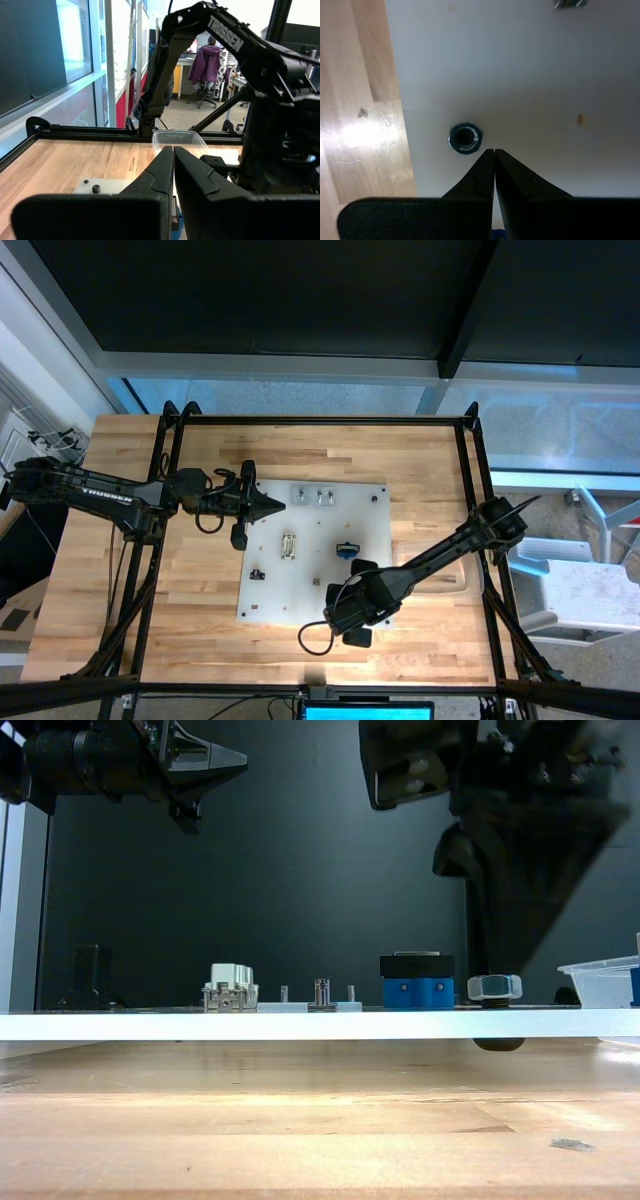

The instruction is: Pick the M12 fastener and fasten on the M12 threads

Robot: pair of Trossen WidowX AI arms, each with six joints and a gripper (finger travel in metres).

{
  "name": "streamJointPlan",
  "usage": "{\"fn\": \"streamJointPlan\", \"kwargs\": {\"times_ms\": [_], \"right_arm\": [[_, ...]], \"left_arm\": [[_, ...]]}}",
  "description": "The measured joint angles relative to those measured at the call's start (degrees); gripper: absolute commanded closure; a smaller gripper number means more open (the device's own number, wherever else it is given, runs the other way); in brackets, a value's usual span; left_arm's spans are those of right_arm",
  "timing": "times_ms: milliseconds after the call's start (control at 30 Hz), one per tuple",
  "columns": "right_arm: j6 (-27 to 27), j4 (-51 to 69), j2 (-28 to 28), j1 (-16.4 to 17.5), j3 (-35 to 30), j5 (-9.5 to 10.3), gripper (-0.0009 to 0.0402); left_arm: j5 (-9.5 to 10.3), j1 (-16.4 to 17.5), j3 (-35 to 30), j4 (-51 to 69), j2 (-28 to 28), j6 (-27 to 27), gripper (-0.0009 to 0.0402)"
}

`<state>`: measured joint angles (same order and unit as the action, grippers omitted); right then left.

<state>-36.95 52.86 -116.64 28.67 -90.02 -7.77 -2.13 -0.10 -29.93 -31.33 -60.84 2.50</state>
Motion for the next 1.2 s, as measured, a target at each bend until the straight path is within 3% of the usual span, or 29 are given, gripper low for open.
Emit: {"fn": "streamJointPlan", "kwargs": {"times_ms": [133, 200, 267, 367, 400, 433, 500, 633, 700, 833, 900, 1100, 1200], "right_arm": [[-0.3, -0.8, -0.2, -0.1, 0.0, 0.02, 0.0393], [-0.3, -0.5, -0.1, -0.1, -0.2, 1.64, 0.0393], [-0.2, 0.1, -0.1, 0.0, -0.5, 6.03, 0.0393], [1.9, 0.0, 0.1, -0.1, -1.1, 15.56, 0.0393], [2.4, 0.0, 0.1, -0.1, -1.2, 17.64, 0.0393], [2.6, 0.0, 0.2, 0.0, -1.3, 18.21, 0.0393], [2.8, 0.5, 0.3, 0.0, -1.3, 17.75, 0.0393], [2.8, 0.6, 0.4, 0.0, -1.3, 13.79, 0.0393], [2.8, 0.6, 0.4, 0.0, -1.3, 10.82, 0.0393], [1.7, 0.7, 0.4, 0.0, -1.3, 2.47, 0.0393], [0.8, 0.7, 0.2, 0.0, -1.3, -0.22, 0.0393], [0.6, -0.2, -1.4, -0.1, -0.9, -0.81, 0.0393], [0.2, -0.6, -1.6, -0.1, -0.9, -0.07, 0.0393]], "left_arm": [[0.02, 0.0, 0.0, 0.0, 0.0, 0.0, 0.0393], [0.00, 0.0, 0.0, 0.0, 0.0, 0.0, 0.0393], [0.00, 0.0, 0.0, 0.0, 0.0, 0.0, 0.0393], [0.02, 0.0, 0.0, 0.0, 0.0, 0.0, 0.0393], [0.00, 0.0, 0.0, 0.0, 0.0, 0.0, 0.0393], [0.00, 0.0, 0.0, 0.0, 0.0, 0.0, 0.0393], [0.00, 0.0, 0.0, 0.0, 0.0, 0.0, 0.0393], [0.02, 0.0, 0.0, 0.0, 0.0, 0.0, 0.0393], [0.00, 0.0, 0.0, 0.0, 0.0, 0.0, 0.0393], [0.02, 0.0, 0.0, 0.0, 0.0, 0.0, 0.0393], [0.02, 0.0, 0.0, 0.0, 0.0, 0.0, 0.0393], [0.02, 0.0, 0.0, 0.0, 0.0, 0.0, 0.0393], [0.00, 0.0, 0.0, 0.0, 0.0, 0.0, 0.0393]]}}
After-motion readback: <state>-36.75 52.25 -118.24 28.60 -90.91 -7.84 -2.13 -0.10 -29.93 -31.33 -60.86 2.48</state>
